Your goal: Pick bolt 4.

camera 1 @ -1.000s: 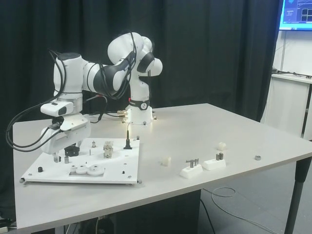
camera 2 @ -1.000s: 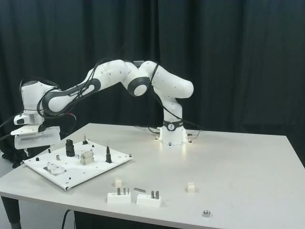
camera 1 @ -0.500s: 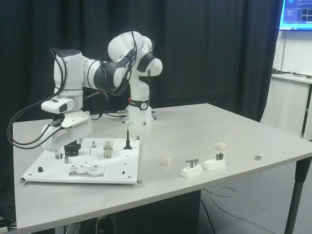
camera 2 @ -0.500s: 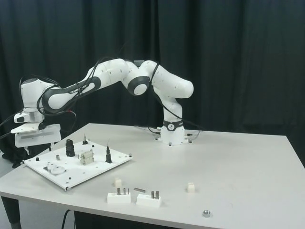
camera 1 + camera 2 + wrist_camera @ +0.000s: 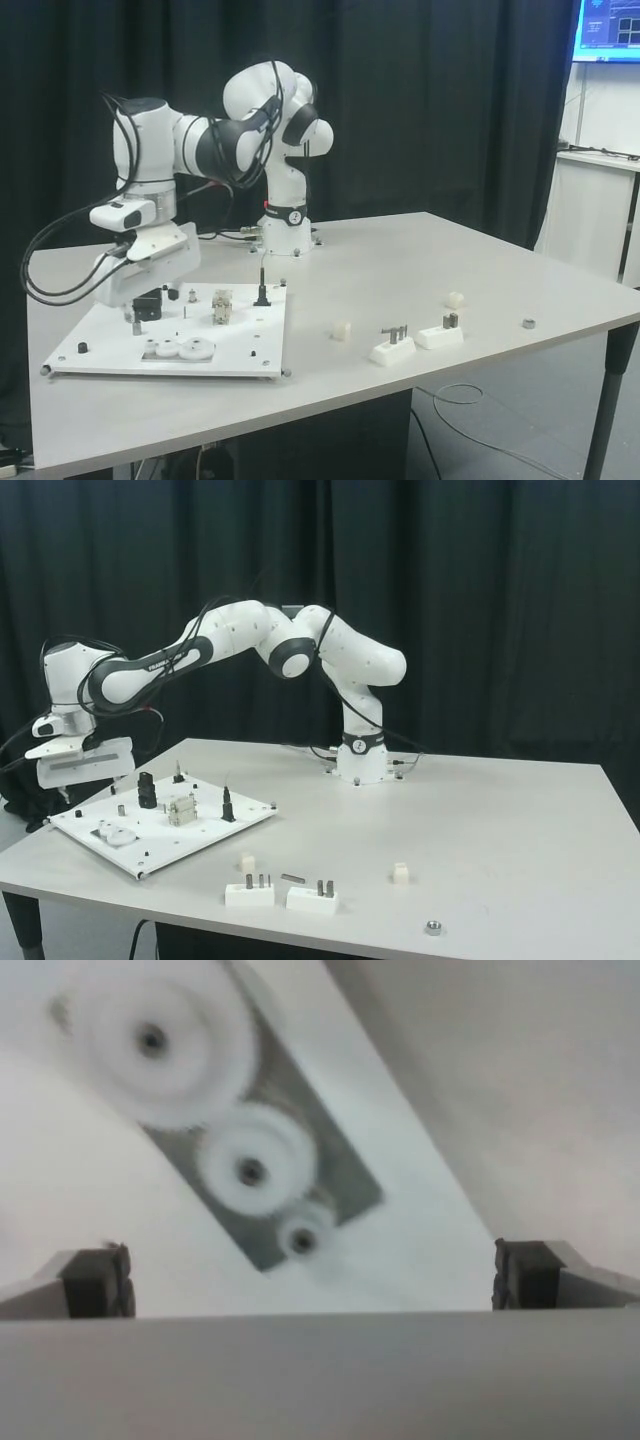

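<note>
Pincer (image 5: 310, 1280), spread and empty, risen above the white board (image 5: 250, 335).
White gears (image 5: 250, 1165) lay below; bolt 4 unpicked.

A robotics lab: black curtains (image 5: 500, 600), white arm (image 5: 250, 645) bolted on grey table (image 5: 500, 820), wall monitor (image 5: 608, 30).

white arm (image 5: 240, 640) reaches far out, wrist low, jaws spread wide.

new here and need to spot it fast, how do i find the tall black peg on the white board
Find the white board lying on the grey table below the gripper. On the board's edge nearest the arm's base stands the black peg: a wide black foot with a thin pin, taller than the other parts.
</note>
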Motion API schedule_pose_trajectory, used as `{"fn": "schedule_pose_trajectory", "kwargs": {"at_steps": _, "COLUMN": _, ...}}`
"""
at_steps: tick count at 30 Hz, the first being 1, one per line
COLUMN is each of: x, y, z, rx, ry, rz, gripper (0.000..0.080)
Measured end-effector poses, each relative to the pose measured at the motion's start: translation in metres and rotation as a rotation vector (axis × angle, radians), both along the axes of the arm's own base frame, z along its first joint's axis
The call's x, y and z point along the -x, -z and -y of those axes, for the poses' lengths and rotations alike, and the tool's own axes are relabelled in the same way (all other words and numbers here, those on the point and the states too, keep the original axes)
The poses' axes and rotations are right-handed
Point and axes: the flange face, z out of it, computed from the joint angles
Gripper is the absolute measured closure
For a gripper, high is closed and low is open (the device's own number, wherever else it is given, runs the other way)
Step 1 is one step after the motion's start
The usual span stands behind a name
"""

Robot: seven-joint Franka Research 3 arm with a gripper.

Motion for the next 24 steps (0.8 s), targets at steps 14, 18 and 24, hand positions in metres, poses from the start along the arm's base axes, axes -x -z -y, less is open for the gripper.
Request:
{"fn": "schedule_pose_trajectory", "kwargs": {"at_steps": 14, "x": -0.019, "y": 0.010, "z": -0.047, "rx": -0.135, "ry": 0.072, "rz": -0.047, "gripper": 0.0003}}
{"fn": "schedule_pose_trajectory", "kwargs": {"at_steps": 18, "x": -0.027, "y": 0.013, "z": -0.066, "rx": -0.171, "ry": 0.086, "rz": -0.071, "gripper": 0.0003}}
{"fn": "schedule_pose_trajectory", "kwargs": {"at_steps": 24, "x": -0.039, "y": 0.018, "z": -0.097, "rx": -0.214, "ry": 0.099, "rz": -0.114, "gripper": 0.0003}}
